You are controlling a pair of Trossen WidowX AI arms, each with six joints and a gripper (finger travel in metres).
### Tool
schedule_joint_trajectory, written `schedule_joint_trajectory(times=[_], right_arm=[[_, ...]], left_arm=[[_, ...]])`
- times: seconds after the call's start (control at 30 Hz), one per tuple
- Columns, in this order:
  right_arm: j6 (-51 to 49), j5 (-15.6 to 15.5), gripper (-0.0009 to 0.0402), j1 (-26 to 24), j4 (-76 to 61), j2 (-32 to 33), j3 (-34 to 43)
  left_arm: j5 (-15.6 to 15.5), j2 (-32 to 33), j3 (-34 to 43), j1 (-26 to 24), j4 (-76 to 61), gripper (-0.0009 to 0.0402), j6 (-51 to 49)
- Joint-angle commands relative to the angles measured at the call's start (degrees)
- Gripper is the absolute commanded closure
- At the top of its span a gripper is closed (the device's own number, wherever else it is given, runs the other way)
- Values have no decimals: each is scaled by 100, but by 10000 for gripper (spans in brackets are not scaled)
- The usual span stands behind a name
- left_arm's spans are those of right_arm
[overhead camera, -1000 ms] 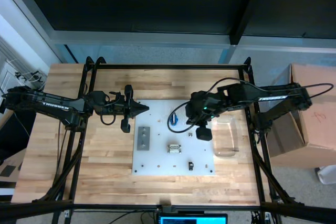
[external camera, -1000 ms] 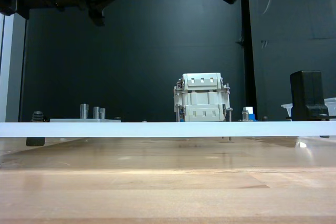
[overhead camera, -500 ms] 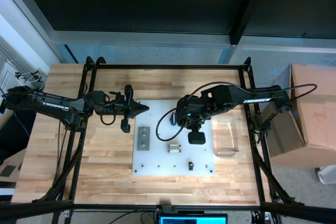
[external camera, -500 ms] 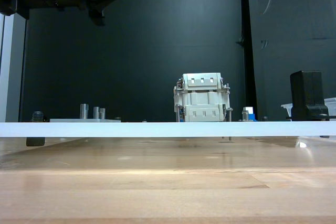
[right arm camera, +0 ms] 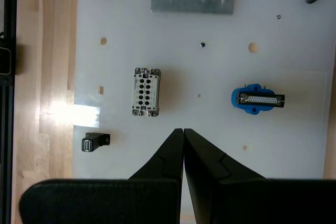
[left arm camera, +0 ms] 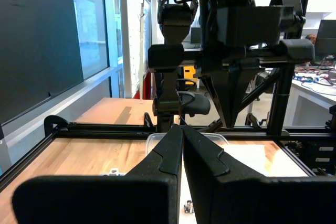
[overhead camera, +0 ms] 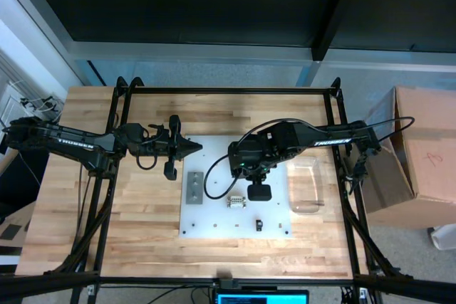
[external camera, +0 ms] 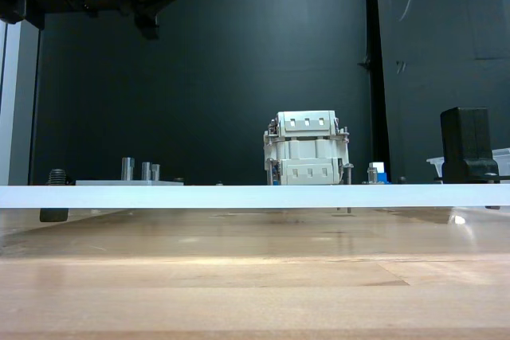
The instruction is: Remove the HAN10E connector from the taskboard and place in the container
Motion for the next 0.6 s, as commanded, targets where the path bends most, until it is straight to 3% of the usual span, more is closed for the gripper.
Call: schedule_joint_trajectory(times=[0.03, 0.17, 0.43, 0.6], right_arm=[[35, 2, 392, 20, -17, 81, -26], [114, 0, 362, 68, -20, 267, -33], [136, 9, 246, 125, -20, 688, -33], [136, 46, 202, 162, 37, 931, -33]], left_arm=[[0, 2, 2, 0, 0, 393, 0], [0, 2, 2, 2, 0, 393, 0], [2, 2, 2, 0, 0, 393, 0], [0, 2, 2, 0, 0, 393, 0]])
